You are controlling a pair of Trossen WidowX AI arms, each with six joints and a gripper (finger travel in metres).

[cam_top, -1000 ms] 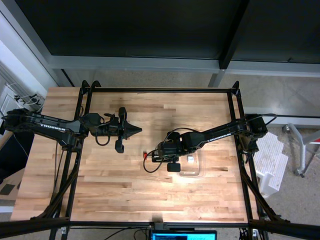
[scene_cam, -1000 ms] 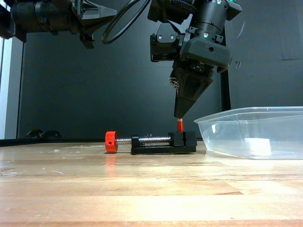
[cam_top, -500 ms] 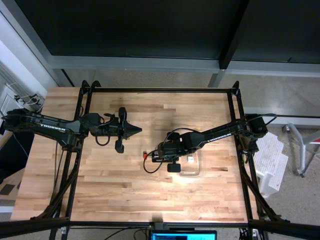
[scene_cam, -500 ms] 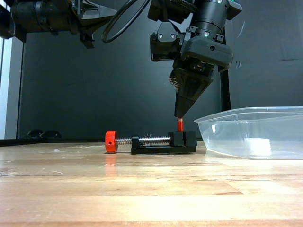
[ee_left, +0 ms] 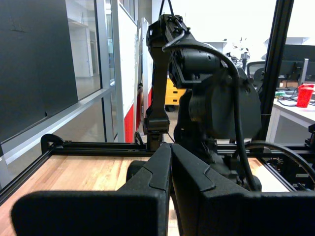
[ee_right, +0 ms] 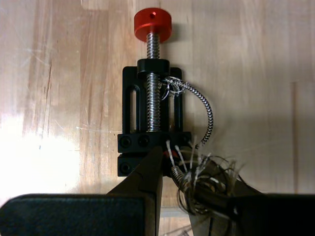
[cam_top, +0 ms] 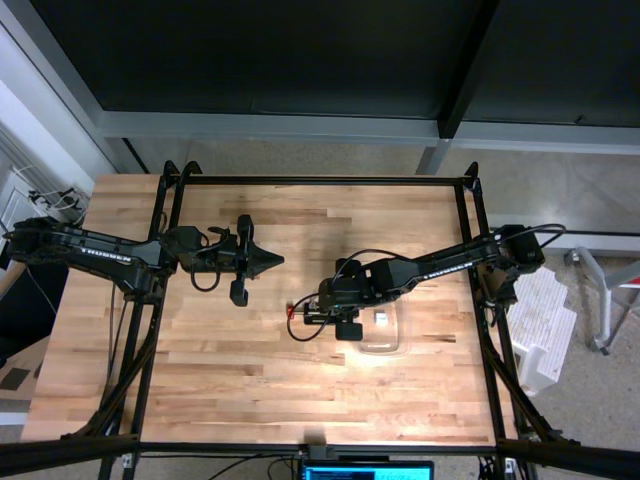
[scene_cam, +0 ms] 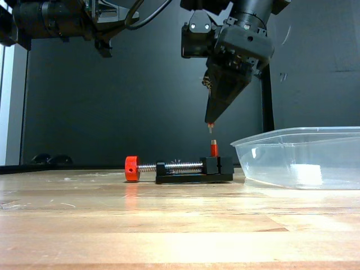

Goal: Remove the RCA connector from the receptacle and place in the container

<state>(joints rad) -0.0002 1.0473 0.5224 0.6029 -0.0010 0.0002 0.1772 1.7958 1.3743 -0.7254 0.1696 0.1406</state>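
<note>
The receptacle [scene_cam: 194,169] lies on the table, a black block with a silvery screw and a round red cap [scene_cam: 131,168]. A short red stub [scene_cam: 214,149] still stands on its right end. My right gripper [scene_cam: 210,121] hangs just above that stub, shut on the RCA connector [scene_cam: 210,127], a tiny red piece with a metallic tip. The right wrist view looks down on the receptacle [ee_right: 153,132], with frayed wire braid [ee_right: 197,172] around the fingers. The container [scene_cam: 298,157] stands right of the block. My left gripper [cam_top: 275,260] is parked at the left, shut and holding nothing.
A small white cube [scene_cam: 306,171] lies inside the container [cam_top: 385,335]. A black frame rail [cam_top: 320,181] borders the wooden table. The left arm [scene_cam: 62,19] hangs high above the board's left side.
My right gripper has risen a little off the receptacle, and the tiny red piece now hangs at its tip, clear of the stub. The left arm has not moved.
</note>
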